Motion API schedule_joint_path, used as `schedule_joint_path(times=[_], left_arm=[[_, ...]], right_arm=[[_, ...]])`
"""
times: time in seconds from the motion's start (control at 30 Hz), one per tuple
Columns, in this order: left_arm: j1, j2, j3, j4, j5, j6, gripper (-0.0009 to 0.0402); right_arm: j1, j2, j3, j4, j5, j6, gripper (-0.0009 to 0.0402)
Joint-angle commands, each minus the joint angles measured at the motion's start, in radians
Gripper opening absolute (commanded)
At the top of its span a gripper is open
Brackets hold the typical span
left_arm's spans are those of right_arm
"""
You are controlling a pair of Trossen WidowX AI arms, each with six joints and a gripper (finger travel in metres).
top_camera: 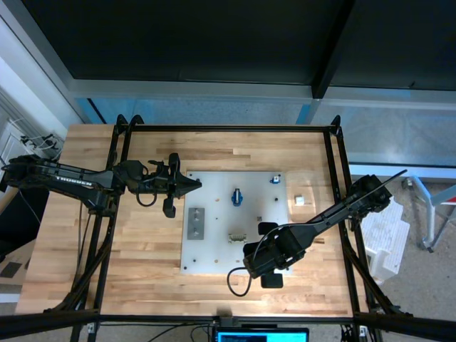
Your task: Pick the USB connector and install on taskboard
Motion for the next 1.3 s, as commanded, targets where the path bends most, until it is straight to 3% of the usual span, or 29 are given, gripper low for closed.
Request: schedule_joint_path(times=[0.03,1.3], left_arm=[[0.0,0.0,0.0,0.0,0.0,0.0,0.0],[0.0,0.0,0.0,0.0,0.0,0.0,0.0]], right_arm=[[0.0,0.0,0.0,0.002,-0.001,0.0,0.0],[0.0,-0.002,-0.001,-0.005,0.01,-0.018,0.0]])
